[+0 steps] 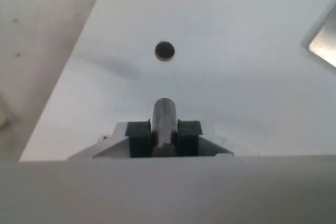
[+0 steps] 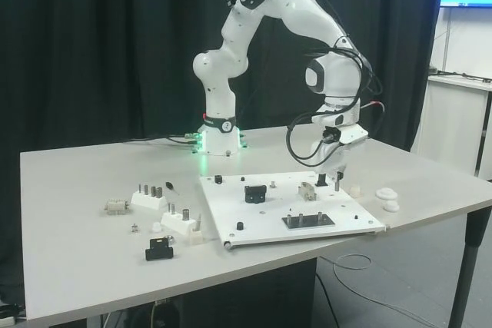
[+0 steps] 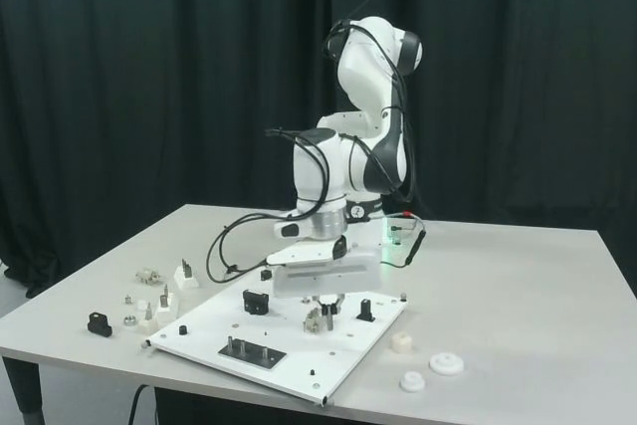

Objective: Insert round peg 3.

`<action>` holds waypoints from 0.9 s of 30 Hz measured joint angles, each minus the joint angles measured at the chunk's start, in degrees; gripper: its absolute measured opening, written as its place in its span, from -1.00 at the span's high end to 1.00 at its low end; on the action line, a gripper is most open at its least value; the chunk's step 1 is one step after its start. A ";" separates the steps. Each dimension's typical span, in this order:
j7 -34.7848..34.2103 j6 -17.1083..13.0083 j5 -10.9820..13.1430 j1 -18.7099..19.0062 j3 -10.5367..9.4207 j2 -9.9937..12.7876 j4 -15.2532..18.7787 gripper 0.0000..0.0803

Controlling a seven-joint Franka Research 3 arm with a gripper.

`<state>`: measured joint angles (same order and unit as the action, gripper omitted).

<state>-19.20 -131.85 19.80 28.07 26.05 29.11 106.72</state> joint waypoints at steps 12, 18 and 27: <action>-0.91 -4.37 -0.03 1.07 -0.30 0.85 1.47 0.74; -1.07 -5.78 -0.03 1.07 -0.64 1.51 1.47 0.74; -1.17 -7.53 -0.04 1.07 -1.12 2.50 1.46 0.74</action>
<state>-20.37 -139.38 19.76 29.14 24.93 31.62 108.18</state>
